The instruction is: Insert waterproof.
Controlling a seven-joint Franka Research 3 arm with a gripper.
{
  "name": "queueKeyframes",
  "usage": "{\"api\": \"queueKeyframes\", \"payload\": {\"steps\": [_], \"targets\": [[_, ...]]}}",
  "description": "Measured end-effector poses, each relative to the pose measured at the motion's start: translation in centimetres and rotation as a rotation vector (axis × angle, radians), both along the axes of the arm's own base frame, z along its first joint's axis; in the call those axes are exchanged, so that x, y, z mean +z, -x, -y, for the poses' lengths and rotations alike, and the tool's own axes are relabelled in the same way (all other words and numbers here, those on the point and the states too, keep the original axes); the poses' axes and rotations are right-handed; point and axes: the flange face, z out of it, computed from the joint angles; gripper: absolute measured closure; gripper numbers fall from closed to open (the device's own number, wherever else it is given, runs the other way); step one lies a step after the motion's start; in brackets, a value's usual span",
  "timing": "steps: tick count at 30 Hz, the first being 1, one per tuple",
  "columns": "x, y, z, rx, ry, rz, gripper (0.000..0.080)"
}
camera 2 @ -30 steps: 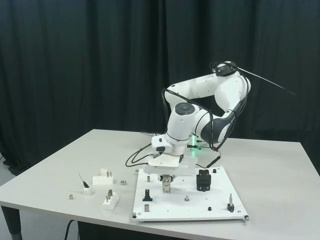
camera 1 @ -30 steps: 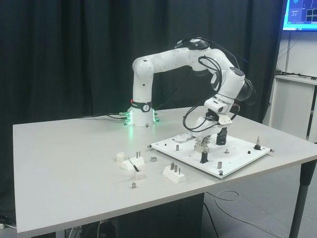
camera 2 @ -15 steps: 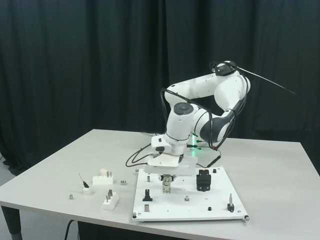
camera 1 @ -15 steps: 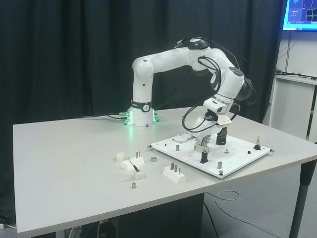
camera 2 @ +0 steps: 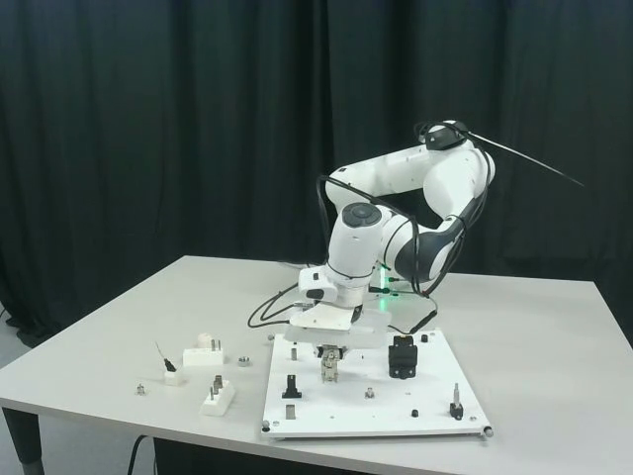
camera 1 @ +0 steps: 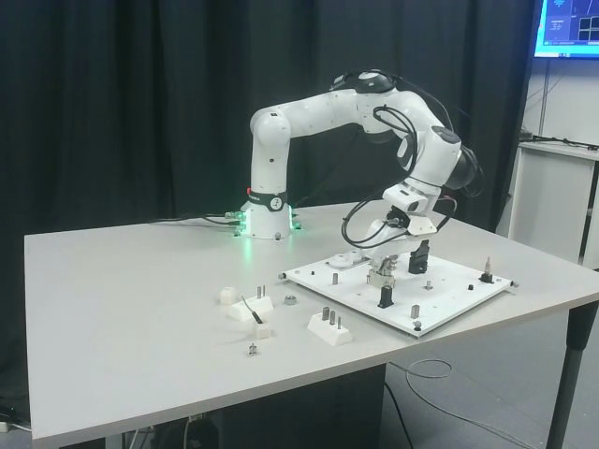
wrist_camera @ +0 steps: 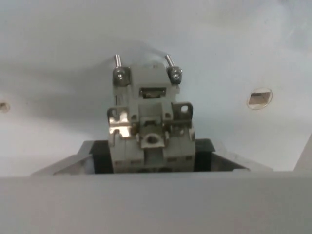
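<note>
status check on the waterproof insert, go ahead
Gripper low over white board, finger state unclear. Waterproof connector directly beneath wrist, upright on board. Nothing seen blocking it.

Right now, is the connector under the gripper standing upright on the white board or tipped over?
Upright. The connector stands vertically on the white board directly beneath the gripper, and the wrist view looks straight down onto it.
</note>
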Motion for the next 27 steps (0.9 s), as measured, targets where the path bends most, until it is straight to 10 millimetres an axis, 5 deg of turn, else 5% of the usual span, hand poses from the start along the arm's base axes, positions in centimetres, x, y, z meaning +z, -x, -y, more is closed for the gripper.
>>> {"api": "queueKeyframes", "payload": {"steps": [27], "targets": [[0.03, -0.29, 0.46, -0.031, -0.022, -0.011, 0.0486]]}}
